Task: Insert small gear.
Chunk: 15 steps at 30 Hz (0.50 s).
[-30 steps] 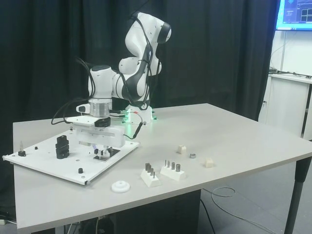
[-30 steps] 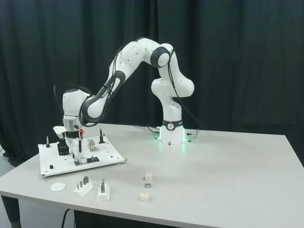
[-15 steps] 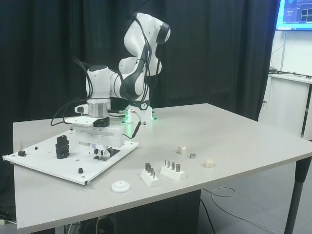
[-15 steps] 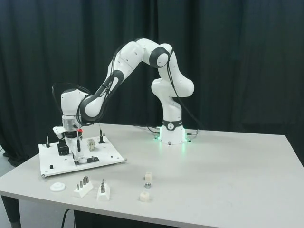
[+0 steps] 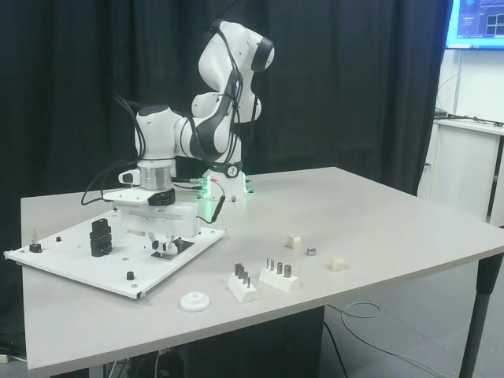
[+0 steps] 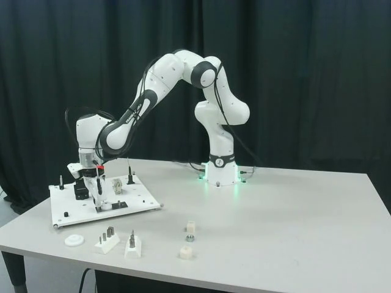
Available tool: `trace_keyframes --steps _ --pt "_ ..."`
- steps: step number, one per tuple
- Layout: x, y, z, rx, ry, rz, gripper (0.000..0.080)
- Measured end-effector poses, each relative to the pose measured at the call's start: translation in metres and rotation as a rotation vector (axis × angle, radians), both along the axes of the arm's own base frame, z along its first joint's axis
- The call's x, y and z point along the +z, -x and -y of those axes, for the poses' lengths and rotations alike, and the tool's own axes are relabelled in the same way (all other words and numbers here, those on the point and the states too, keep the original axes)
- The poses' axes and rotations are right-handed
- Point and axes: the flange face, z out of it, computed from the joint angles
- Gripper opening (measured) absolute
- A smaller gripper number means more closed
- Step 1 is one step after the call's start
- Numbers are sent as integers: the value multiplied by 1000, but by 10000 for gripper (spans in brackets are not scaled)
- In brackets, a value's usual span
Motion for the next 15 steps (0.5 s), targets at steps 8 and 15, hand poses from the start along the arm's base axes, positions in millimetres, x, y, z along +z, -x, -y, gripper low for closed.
trace_keyframes --steps 8,15 --pt "0 0 0 1 0 0 196" --pt "0 0 -1 7 3 -4 196"
